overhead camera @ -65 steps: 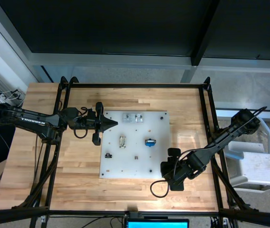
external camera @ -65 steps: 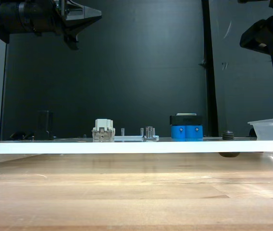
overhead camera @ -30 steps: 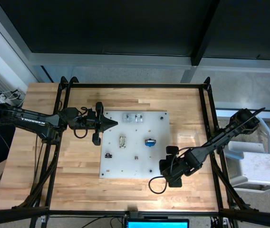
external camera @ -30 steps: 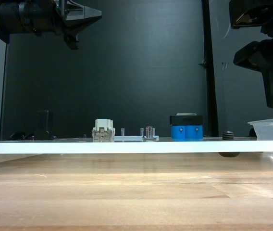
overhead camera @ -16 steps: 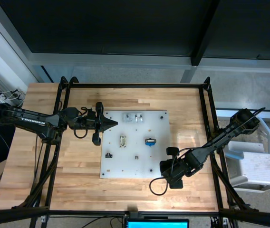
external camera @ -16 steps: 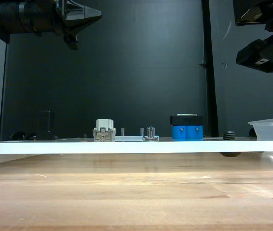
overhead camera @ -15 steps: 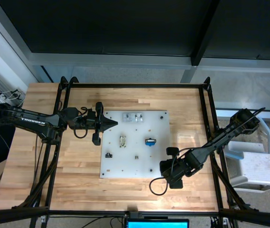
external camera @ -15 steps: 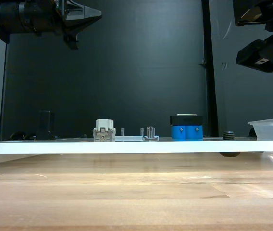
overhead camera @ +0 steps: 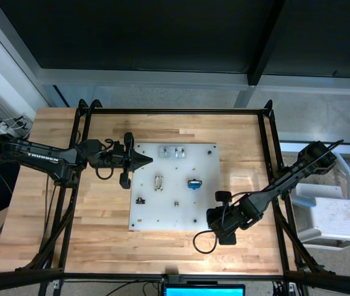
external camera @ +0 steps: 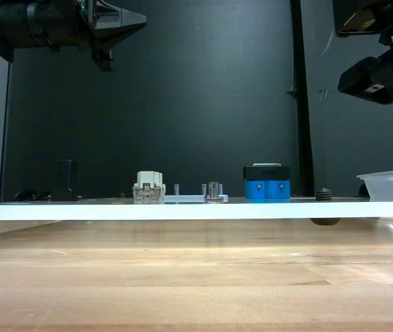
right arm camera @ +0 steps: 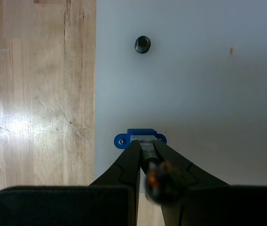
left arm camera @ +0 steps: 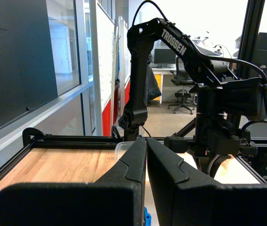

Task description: Remove the rj45 connector and place it in the container

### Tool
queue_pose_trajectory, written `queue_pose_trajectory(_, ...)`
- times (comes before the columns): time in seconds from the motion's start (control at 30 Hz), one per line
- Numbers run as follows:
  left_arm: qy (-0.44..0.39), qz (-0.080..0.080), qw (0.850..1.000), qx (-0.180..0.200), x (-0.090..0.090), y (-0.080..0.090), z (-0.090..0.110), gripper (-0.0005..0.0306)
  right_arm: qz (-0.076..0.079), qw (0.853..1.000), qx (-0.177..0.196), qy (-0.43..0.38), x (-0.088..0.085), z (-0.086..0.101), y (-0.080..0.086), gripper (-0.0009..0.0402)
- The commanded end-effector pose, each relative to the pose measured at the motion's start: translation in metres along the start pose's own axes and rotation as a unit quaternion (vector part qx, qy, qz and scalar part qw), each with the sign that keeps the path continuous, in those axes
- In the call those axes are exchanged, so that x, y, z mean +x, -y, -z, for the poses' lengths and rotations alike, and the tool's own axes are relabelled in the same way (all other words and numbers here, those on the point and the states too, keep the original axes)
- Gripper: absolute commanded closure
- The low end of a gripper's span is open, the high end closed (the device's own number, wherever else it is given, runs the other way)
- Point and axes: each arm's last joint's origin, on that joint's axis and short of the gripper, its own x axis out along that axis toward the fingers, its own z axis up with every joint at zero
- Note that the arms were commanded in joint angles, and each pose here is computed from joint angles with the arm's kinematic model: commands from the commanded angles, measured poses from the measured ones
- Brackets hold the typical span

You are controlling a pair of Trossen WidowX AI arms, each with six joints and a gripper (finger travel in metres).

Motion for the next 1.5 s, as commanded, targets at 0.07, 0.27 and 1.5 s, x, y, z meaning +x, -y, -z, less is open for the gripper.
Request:
queue_pose_trajectory(0.07,0.000,0.000,1.000,0.000,0.000,0.000,0.000,0.0300,-0.010,1.000,0.001,0.005,-0.006,-0.004,-0.002,0.0393)
queue_pose_trajectory(0.27,0.000,0.000,1.000,0.000,0.000,0.000,0.000,0.0300,-0.010,1.000,0.000,0.005,-0.020,-0.007,-0.002,0.0393)
queue_pose_trajectory(1.5,0.000,0.000,1.000,0.000,0.000,0.000,0.000,0.0300,-0.027,0.999,0.031,0.008,-0.066,0.044,0.043,0.0393)
